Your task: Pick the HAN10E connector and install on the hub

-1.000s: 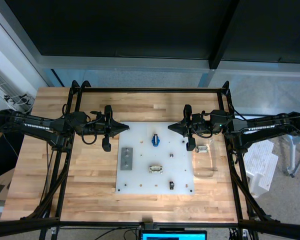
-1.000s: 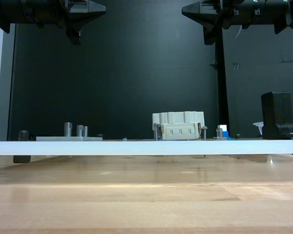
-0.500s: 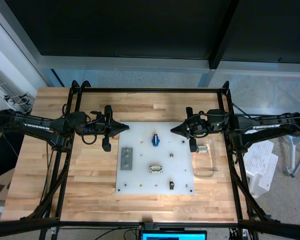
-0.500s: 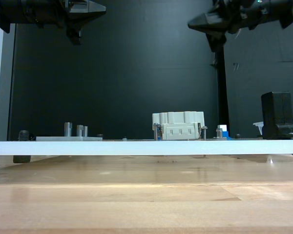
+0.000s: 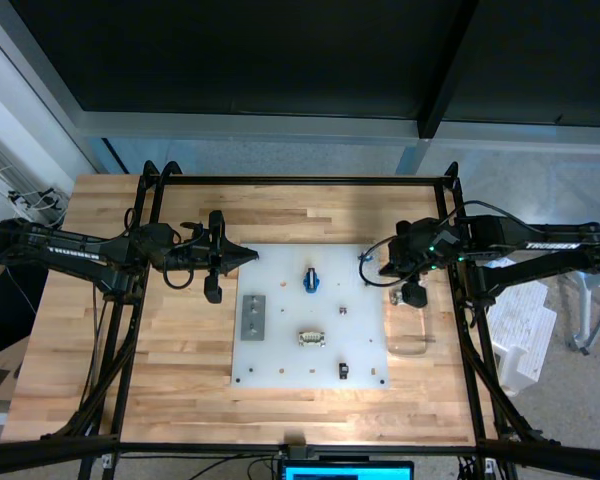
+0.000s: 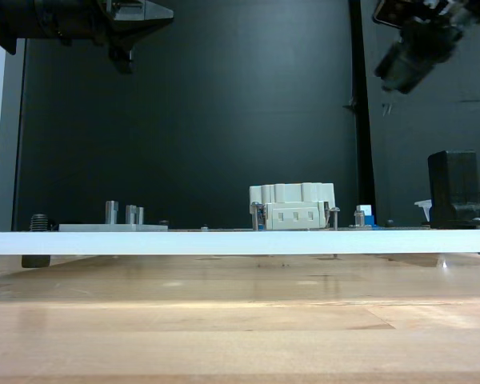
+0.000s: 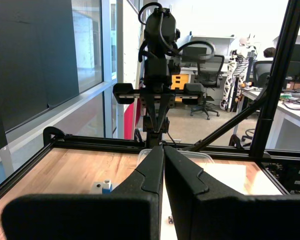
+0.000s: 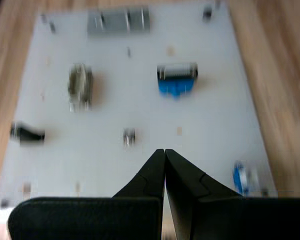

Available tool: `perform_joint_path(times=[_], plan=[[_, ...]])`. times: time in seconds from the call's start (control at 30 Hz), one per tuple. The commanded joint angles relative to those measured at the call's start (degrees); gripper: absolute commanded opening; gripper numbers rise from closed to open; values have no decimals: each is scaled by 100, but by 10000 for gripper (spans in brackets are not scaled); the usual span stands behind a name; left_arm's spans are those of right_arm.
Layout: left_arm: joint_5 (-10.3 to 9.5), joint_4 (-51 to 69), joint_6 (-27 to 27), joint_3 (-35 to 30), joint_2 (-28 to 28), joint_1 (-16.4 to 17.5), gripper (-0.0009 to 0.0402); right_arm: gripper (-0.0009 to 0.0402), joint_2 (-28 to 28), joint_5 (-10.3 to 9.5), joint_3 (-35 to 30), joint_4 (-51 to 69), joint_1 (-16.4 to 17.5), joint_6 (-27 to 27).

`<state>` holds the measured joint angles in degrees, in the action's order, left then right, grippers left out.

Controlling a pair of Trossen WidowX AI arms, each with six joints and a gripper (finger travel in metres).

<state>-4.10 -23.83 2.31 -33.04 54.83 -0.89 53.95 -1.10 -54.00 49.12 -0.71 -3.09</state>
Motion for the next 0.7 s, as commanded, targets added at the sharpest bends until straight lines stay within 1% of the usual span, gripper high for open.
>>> perform_joint_path(times=[0.03, 0.17, 0.27, 0.3, 0.33, 0.4, 0.5, 0.7], plan=[[0, -2, 0, 0, 2, 2, 0, 0, 4, 15, -105, 647, 0, 72], [0, -2, 0, 0, 2, 2, 0, 0, 4, 4, -127, 1547, 0, 212], [0, -2, 0, 0, 2, 2, 0, 0, 4, 11, -125, 2072, 0, 210], [0, -2, 0, 0, 2, 2, 0, 0, 4, 50, -122, 2186, 0, 210], [0, -2, 0, 0, 2, 2, 0, 0, 4, 142, -120, 2260, 0, 203], [0, -2, 0, 0, 2, 2, 0, 5, 15, 175, -120, 2358, 0, 212], [0, -2, 0, 0, 2, 2, 0, 23, 85, 181, -120, 2476, 0, 256], [0, -2, 0, 0, 2, 2, 0, 73, 352, 177, -85, 2507, 11, 254]])
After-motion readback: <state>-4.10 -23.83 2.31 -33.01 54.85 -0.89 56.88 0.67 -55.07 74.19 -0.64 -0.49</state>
